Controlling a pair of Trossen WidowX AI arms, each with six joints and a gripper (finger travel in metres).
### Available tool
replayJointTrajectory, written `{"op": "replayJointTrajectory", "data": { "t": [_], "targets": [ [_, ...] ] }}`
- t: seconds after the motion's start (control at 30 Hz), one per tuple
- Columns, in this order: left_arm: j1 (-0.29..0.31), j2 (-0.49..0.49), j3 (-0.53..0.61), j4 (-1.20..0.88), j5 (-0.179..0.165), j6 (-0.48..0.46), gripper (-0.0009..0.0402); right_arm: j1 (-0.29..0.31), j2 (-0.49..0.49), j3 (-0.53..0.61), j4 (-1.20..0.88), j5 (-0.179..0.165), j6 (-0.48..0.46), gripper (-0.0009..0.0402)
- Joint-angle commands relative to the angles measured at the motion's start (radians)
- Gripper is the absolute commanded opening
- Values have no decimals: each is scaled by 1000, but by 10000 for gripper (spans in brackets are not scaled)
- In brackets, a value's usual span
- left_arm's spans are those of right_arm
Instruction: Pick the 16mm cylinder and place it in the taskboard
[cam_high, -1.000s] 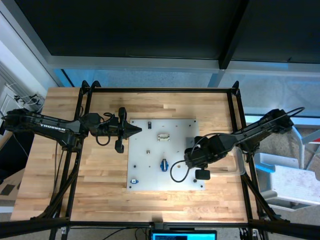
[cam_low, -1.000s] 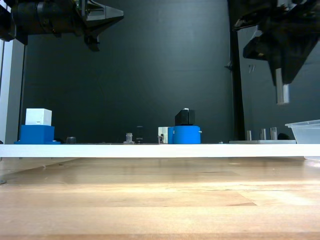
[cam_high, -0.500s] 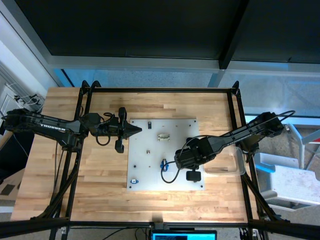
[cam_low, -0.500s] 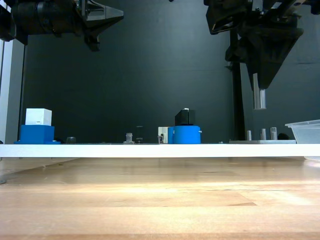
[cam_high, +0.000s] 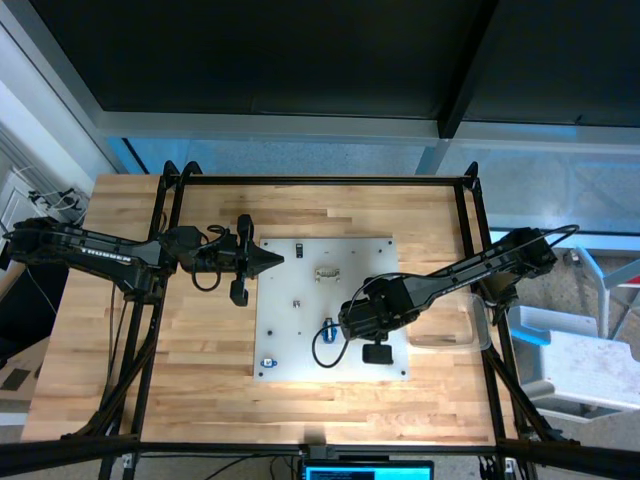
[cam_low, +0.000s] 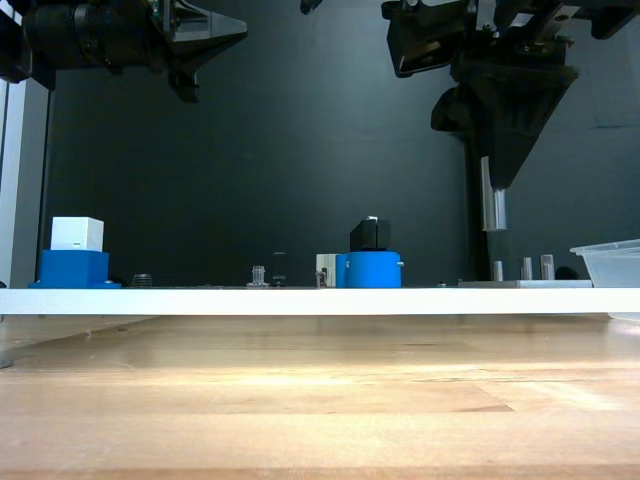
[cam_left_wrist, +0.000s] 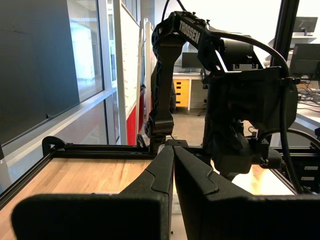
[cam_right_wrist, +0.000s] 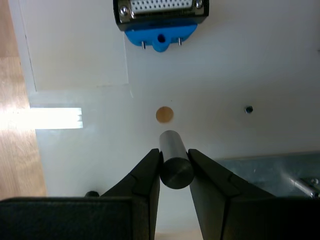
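Note:
My right gripper (cam_right_wrist: 173, 154) is shut on the 16mm cylinder (cam_right_wrist: 174, 165), a dull grey metal peg held upright. It hangs over the white taskboard (cam_right_wrist: 225, 60), just short of a small round hole (cam_right_wrist: 164, 114). From table height, the cylinder (cam_low: 493, 212) sticks down out of the right gripper (cam_low: 492, 178), well above the taskboard (cam_low: 200, 299). From above, the right gripper (cam_high: 352, 318) is over the board's (cam_high: 290, 345) middle right. My left gripper (cam_high: 275, 258) is shut with nothing in it and hovers at the board's left edge, fingers (cam_left_wrist: 165, 165) pressed together.
A blue upright part (cam_high: 328, 328) stands just left of the right gripper. A grey block (cam_right_wrist: 265, 170) with short pegs (cam_low: 527, 267) lies on the board's right. A clear plastic tray (cam_high: 450, 325) sits off the board's right edge. A blue connector (cam_right_wrist: 160, 20) lies beyond the hole.
The right arm has carried the cylinder leftward from near the tray to over the board's middle, and a little lower. The left arm has not moved.

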Motion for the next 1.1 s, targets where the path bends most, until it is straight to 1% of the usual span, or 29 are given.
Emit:
{"op": "replayJointTrajectory", "data": {
  "t": [0.03,0.2,0.43,0.53,0.87,1.1],
  "targets": [
    [0,0,0,0,0,0,0,-4,15,6,8,-1,-3,12],
    [0,0,0,0,0,0,0,-10,33,23,13,-3,-25,12],
    [0,0,0,0,0,0,0,-21,45,23,24,-3,-29,12],
    [0,0,0,0,0,0,0,-22,55,24,33,-27,-30,12],
    [0,0,0,0,0,0,0,-23,67,20,40,-27,-37,12],
    [0,0,0,0,0,0,0,-23,95,20,51,-27,-54,12]
  ]
}}
